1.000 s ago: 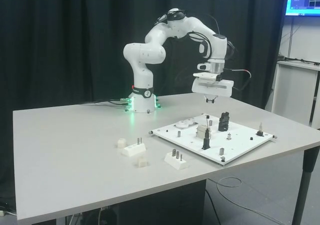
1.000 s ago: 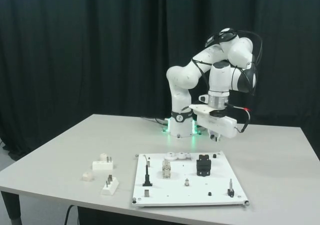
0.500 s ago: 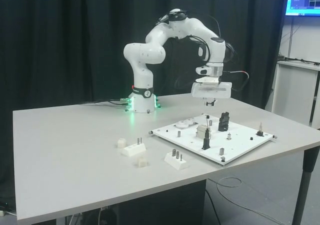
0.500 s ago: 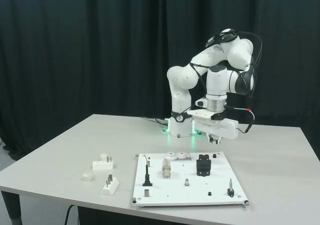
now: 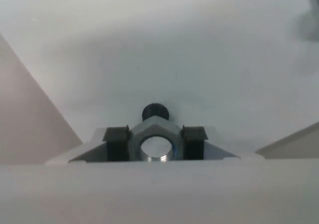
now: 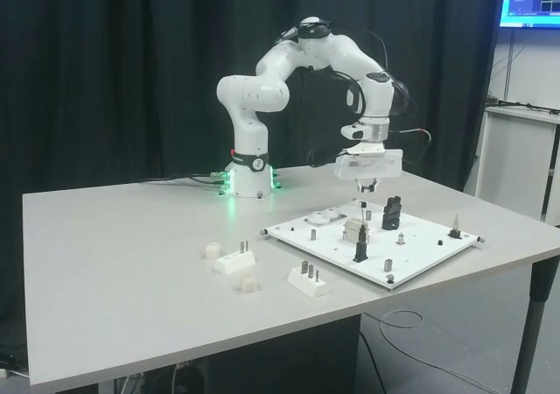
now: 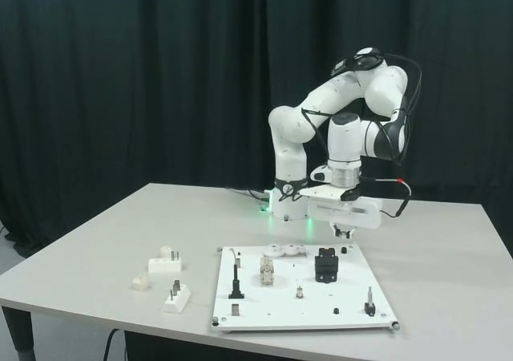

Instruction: Insert bolt 4.

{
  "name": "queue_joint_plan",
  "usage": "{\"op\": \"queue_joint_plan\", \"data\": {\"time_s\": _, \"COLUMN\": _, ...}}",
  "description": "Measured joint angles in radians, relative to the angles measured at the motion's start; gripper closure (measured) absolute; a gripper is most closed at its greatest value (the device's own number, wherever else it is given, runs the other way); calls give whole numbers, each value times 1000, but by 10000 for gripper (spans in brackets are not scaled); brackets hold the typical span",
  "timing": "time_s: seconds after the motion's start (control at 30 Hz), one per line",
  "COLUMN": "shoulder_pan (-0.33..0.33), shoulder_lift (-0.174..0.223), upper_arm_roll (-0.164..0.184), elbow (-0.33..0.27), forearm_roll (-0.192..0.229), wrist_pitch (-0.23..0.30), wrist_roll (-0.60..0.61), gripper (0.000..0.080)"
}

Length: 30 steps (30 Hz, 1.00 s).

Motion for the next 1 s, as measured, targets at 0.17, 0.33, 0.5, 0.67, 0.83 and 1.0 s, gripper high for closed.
{"op": "queue_joint_plan", "data": {"time_s": 0.17, "shoulder_pan": -11, "shoulder_lift": -1, "upper_arm_roll": 18, "elbow": -1, "forearm_roll": 16, "wrist_pitch": 16, "wrist_roll": -27, "gripper": 578}}
{"op": "queue_joint_plan", "data": {"time_s": 0.33, "shoulder_pan": -20, "shoulder_lift": -2, "upper_arm_roll": 36, "elbow": -2, "forearm_roll": 28, "wrist_pitch": 30, "wrist_roll": -45, "gripper": 578}}
{"op": "queue_joint_plan", "data": {"time_s": 0.5, "shoulder_pan": -25, "shoulder_lift": -2, "upper_arm_roll": 52, "elbow": -2, "forearm_roll": 44, "wrist_pitch": 42, "wrist_roll": -53, "gripper": 578}}
{"op": "queue_joint_plan", "data": {"time_s": 0.67, "shoulder_pan": -26, "shoulder_lift": -2, "upper_arm_roll": 67, "elbow": -2, "forearm_roll": 57, "wrist_pitch": 52, "wrist_roll": -55, "gripper": 578}}
{"op": "queue_joint_plan", "data": {"time_s": 0.83, "shoulder_pan": -26, "shoulder_lift": -3, "upper_arm_roll": 82, "elbow": -2, "forearm_roll": 65, "wrist_pitch": 67, "wrist_roll": -56, "gripper": 578}}
{"op": "queue_joint_plan", "data": {"time_s": 1.0, "shoulder_pan": -26, "shoulder_lift": -3, "upper_arm_roll": 97, "elbow": -2, "forearm_roll": 72, "wrist_pitch": 77, "wrist_roll": -56, "gripper": 578}}
